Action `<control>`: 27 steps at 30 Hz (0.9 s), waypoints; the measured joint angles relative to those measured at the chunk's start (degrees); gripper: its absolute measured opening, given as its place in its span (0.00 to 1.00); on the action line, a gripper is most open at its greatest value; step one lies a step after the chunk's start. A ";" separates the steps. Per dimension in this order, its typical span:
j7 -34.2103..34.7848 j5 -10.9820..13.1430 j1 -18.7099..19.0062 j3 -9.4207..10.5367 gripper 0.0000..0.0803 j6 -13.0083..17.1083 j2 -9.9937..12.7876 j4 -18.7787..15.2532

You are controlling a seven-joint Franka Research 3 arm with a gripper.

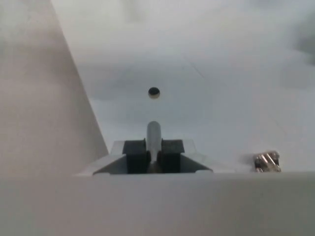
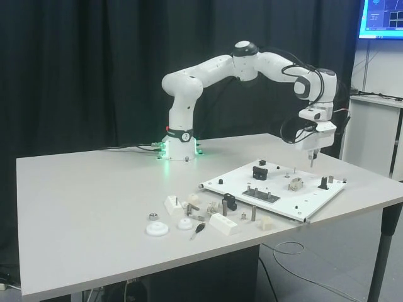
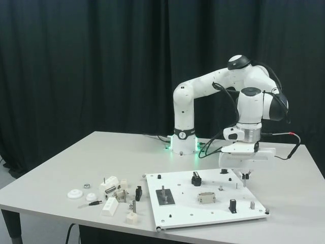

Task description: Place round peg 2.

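In the wrist view the gripper (image 1: 153,156) is clamped on the grey round peg (image 1: 153,137) above the white board (image 1: 221,98), near a dark hole (image 1: 153,92), while both room views show the peg hanging over the board's far edge on the grey surface (image 2: 88,189).

The white arm (image 2: 214,66) rises from its base (image 2: 178,143) at the back of the desk, bends at the shoulder and reaches out level, then folds down at the wrist (image 3: 251,114). The pincer (image 1: 153,152) points straight down, at six o'clock, with its two black fingertips (image 1: 135,153) clamped close on a thin grey peg (image 1: 153,137).
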 joint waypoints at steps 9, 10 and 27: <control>0.35 -0.11 0.29 -0.87 0.08 -0.35 0.00 0.00; 0.35 -0.15 0.29 -0.90 0.08 -0.35 0.00 0.00; 0.35 -0.58 0.29 -1.10 0.08 -0.33 0.00 0.00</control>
